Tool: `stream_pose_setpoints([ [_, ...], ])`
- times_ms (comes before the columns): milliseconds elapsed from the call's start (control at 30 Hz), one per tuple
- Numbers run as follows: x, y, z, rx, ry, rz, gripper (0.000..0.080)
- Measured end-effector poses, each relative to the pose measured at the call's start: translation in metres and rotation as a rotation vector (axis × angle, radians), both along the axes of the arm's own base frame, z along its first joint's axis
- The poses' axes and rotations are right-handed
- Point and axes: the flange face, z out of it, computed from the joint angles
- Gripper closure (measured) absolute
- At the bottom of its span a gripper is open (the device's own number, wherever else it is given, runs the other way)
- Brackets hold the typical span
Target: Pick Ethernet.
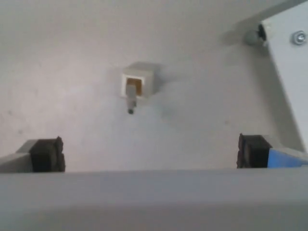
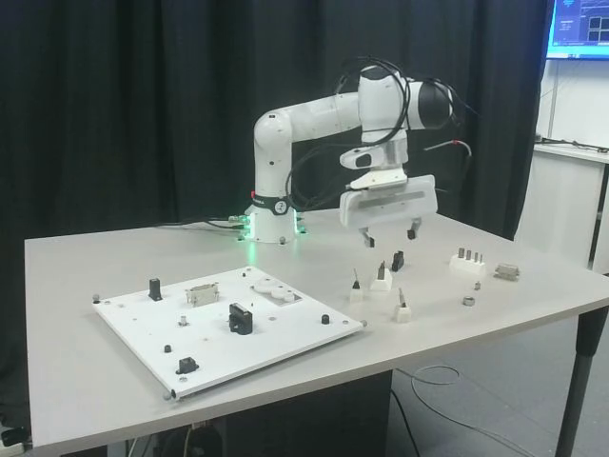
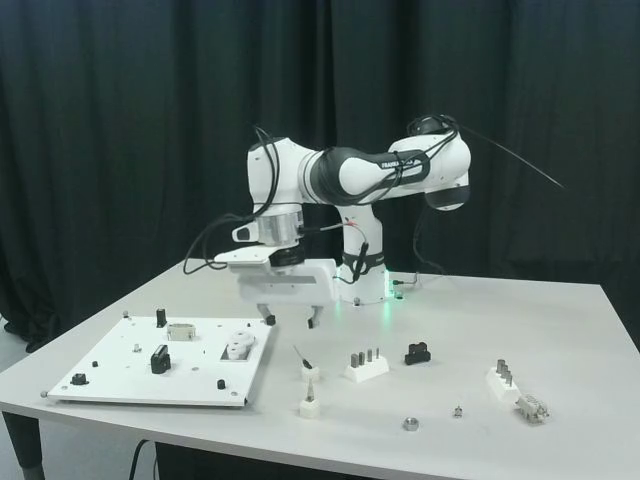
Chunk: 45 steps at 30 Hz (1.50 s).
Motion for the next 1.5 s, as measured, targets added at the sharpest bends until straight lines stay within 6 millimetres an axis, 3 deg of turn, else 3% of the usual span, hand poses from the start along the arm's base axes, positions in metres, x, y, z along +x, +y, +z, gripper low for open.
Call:
stream_pose_setpoints([
  [400, 0.011, 0.016, -0.028, 0.028, -0.032, -0.088, 0.0003],
  [1133, 0.015, 0.022, -0.086, 0.009, -0.021, -0.095, 0.0003],
  [1500, 0.013, 0.027, -0.103, 0.017, -0.005, -0.07, 0.0003],
])
